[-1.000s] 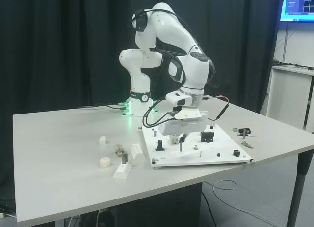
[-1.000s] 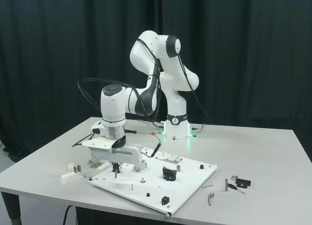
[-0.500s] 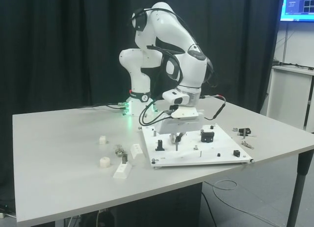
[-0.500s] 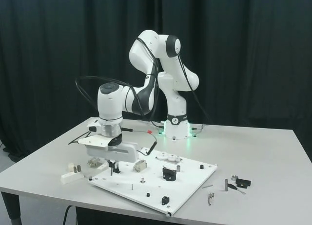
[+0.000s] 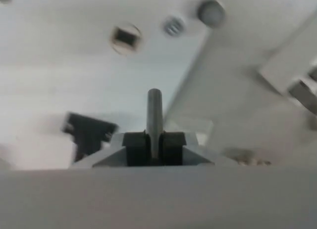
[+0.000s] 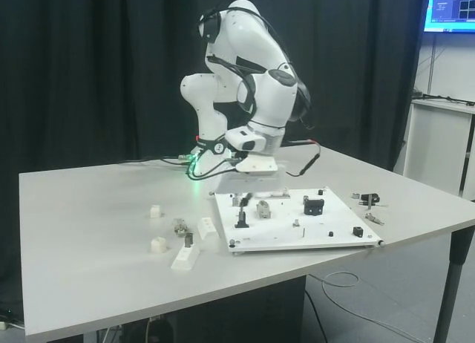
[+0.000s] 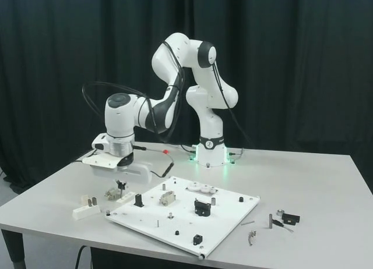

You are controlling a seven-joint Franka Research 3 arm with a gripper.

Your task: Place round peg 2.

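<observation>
One slim grey metal round peg (image 5: 154,115) sits clamped between the two black fingertips of the white arm's gripper (image 5: 154,148); the wrist view shows the pads closed on its upper part and the free end sticking out past the tips. Peg long axis runs in line with the fingers, so it points down toward the grey table (image 6: 89,209).

Gripper (image 7: 121,184) hangs near the edge of the flat white assembly board (image 7: 221,219), on the side where loose white blocks (image 7: 81,209) lie on the table. From the wrist view the peg tip is over the board edge region, with a small round hole (image 5: 126,37) and a dark round stud (image 5: 211,11) further out on the board.

Key relation: the target hole lies ahead of the peg on the board, not under it. Which hole is meant cannot be told. Judgement: the carry needs a lateral shift over the board, then a straight drop with the peg kept vertical. Tilt at entry would jam it.
</observation>
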